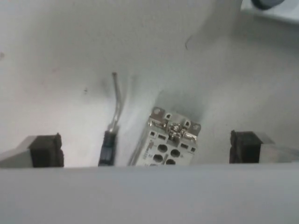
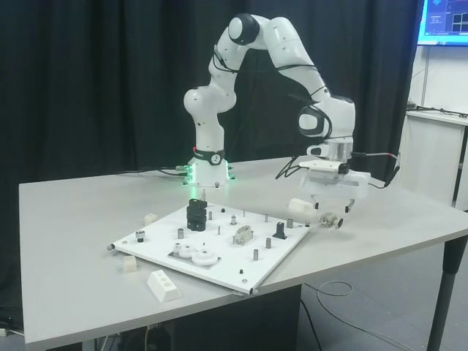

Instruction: Remove D-SUB.

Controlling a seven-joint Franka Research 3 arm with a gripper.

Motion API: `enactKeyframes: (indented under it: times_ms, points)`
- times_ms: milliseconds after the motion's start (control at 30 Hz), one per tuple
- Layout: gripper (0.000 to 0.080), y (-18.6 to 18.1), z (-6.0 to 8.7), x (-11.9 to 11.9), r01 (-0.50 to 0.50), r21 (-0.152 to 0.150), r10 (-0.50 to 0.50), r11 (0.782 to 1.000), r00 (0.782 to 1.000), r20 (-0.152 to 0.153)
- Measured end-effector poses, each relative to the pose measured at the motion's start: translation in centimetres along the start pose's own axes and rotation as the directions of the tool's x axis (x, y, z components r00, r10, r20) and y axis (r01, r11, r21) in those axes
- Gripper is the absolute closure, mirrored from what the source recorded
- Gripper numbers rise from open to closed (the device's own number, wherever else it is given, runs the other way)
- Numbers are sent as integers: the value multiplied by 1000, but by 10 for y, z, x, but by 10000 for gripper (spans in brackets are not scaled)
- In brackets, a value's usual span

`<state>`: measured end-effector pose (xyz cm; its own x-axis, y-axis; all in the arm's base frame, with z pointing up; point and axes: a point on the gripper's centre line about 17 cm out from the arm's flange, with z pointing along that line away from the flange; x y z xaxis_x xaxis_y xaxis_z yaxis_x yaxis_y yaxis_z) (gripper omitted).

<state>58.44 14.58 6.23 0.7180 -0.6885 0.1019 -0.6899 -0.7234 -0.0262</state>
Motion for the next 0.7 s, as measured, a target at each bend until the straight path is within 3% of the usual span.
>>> enactKeyframes:
  times_ms: [300, 700]
  points:
    - [6, 2, -32, 10, 13, -14, -13, 1000, 1000, -9]
    - [3, 8, -48, 22, 21, -40, -21, 999, 1000, -17]
